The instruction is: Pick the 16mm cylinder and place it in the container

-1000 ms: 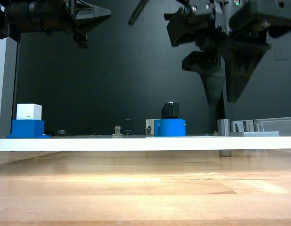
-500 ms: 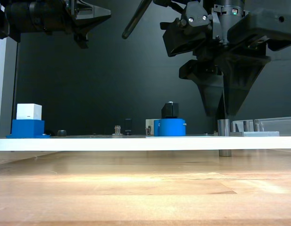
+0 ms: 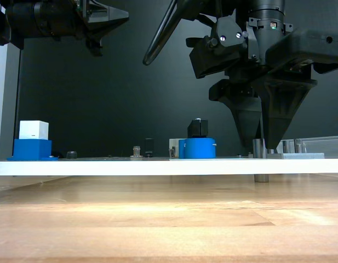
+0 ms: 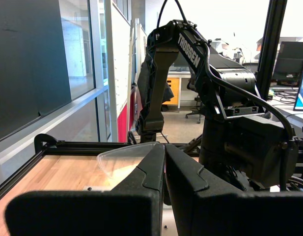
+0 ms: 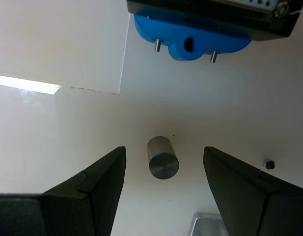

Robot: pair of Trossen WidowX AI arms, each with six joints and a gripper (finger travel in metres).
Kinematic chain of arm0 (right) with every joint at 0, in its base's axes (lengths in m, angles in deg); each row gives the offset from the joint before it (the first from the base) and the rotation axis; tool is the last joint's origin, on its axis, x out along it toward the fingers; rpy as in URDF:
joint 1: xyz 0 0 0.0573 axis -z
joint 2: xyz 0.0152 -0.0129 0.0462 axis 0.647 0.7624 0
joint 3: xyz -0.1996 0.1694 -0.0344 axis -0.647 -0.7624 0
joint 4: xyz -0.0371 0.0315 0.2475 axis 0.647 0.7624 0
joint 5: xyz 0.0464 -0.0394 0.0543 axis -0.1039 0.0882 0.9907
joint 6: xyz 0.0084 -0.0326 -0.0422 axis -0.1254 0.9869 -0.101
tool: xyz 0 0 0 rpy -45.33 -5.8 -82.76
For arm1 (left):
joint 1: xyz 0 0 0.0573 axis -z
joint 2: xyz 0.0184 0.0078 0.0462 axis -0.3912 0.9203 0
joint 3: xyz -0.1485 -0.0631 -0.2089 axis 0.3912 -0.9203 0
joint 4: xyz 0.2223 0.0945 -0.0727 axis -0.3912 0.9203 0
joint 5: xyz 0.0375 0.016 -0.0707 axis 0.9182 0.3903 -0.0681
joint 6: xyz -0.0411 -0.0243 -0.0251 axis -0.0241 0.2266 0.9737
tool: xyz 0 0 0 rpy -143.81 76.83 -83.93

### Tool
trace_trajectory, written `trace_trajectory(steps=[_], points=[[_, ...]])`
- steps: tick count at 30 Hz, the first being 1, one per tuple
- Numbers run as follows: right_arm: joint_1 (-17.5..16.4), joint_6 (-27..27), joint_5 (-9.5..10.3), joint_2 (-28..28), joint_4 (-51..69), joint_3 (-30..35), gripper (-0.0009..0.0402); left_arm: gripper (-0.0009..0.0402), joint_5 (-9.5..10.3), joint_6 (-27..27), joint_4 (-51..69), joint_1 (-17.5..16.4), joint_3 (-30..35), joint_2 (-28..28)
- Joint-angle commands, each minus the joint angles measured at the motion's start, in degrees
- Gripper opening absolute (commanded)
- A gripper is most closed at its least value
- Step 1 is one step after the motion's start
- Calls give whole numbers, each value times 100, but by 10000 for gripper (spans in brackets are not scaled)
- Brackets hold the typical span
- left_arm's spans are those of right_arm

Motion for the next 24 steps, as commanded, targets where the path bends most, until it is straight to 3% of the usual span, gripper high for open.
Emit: trace_trajectory(steps=[1, 11, 24], points=[[4, 2, 2, -2, -39, -55, 220, 0, -2, 0, 0, -2, 2, 2], [15, -2, 46, -7, -157, -118, 210, 0, -2, 0, 0, -2, 2, 2], [20, 24, 46, -70, -70, -120, 121, 0, -2, 0, 0, 0, 2, 4]])
